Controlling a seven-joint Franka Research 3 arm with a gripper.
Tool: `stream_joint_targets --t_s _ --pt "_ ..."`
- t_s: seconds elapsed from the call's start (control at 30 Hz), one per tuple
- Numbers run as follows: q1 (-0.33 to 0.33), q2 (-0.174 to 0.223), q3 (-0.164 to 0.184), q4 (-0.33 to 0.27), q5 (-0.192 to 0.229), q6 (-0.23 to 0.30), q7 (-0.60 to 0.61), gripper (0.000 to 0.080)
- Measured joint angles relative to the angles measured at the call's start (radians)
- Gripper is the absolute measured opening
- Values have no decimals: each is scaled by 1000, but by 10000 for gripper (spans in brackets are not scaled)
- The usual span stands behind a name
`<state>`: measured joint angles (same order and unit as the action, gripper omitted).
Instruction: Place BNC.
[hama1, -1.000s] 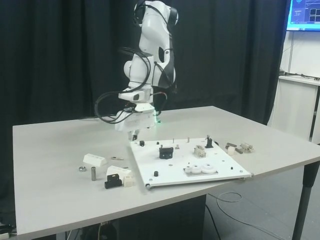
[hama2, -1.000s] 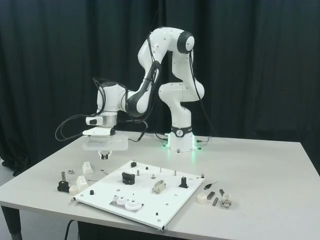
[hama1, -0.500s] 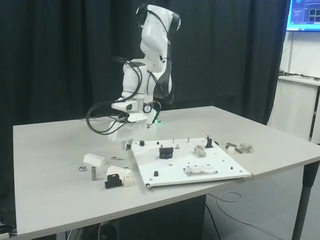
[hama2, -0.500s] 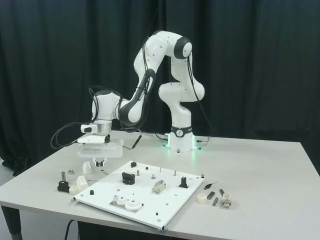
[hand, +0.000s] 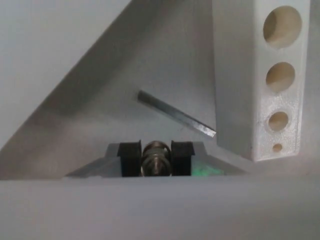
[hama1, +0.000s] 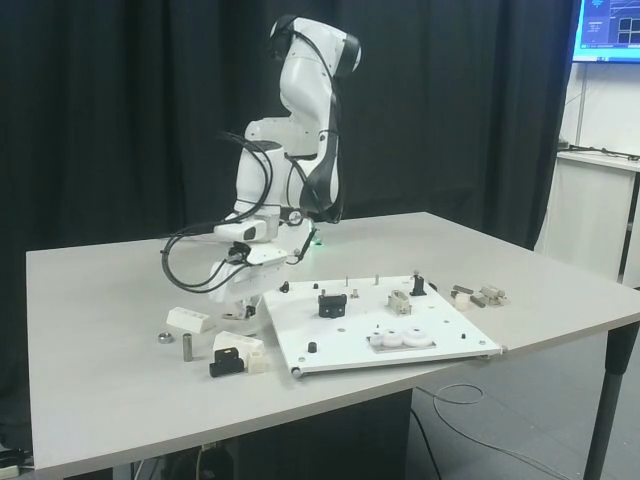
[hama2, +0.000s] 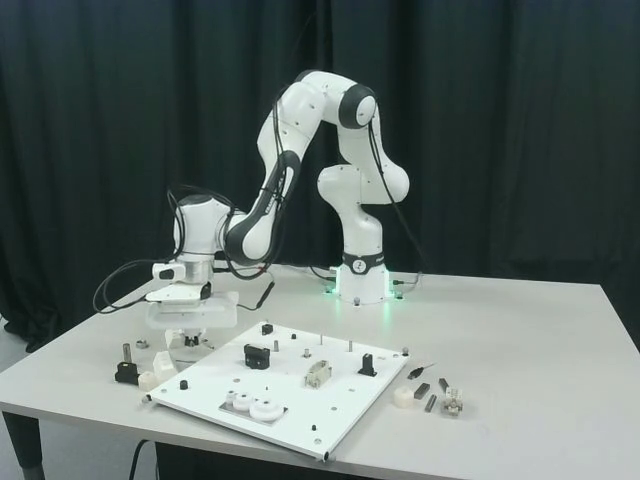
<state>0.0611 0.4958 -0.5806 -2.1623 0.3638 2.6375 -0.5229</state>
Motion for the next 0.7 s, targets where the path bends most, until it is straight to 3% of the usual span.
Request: stream_joint_targets --t_s 0.3,0.5,0.53,0.7 --pt "-37 18 35 23 5 -1 -16 121" --pt "-43 22 40 31 5 -10 -19 121" --pt "-43 22 40 32 5 -11 -20 455" --pt "-45 22 40 37 5 -18 -20 455"
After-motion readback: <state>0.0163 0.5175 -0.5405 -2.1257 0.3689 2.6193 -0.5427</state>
